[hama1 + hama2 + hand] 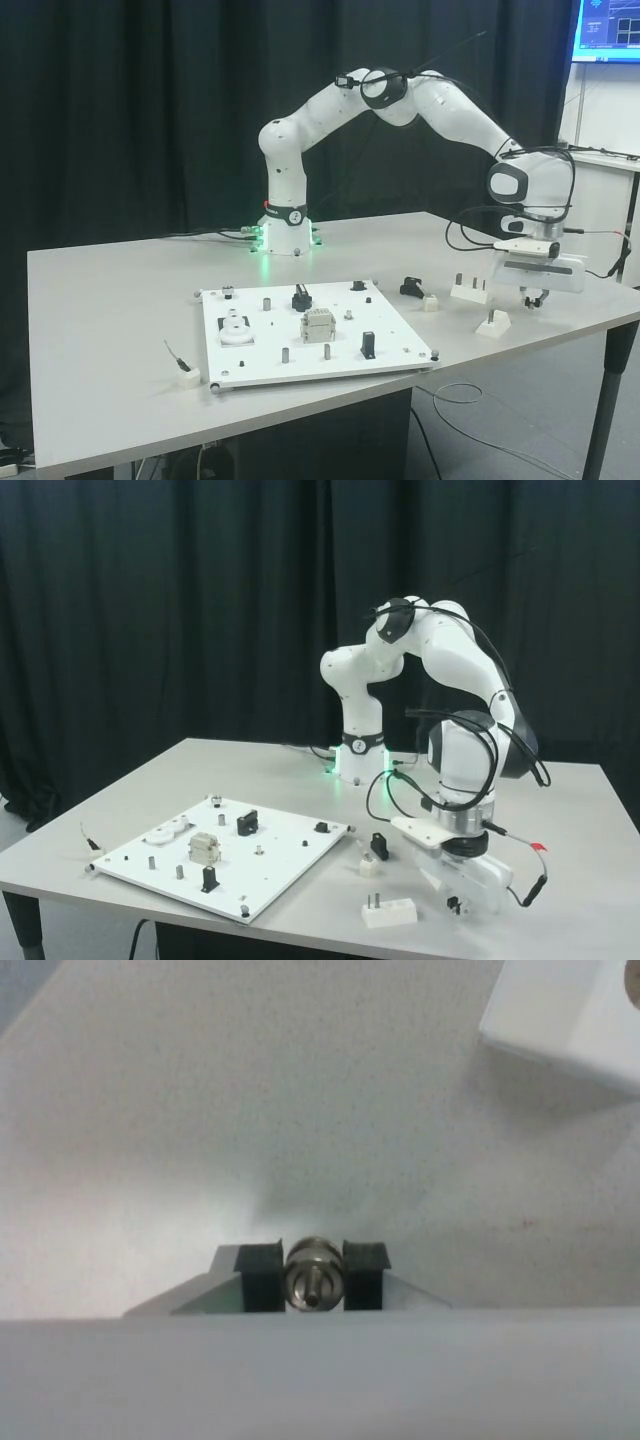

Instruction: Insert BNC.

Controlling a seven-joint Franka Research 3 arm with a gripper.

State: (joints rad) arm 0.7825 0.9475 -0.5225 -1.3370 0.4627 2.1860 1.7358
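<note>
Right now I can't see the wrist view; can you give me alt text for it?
The pincer is shut on the BNC connector, its metal end facing the camera between the two black fingers. Below it lies bare grey table, with the corner of a white block at the picture's edge.

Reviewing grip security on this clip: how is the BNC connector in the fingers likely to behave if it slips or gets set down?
The BNC connector looks like a round metal barrel, so it would probably roll on the grey table. It seems rigid and dense for its size. The gripper clamps only its curved sides, so it might twist.
</note>
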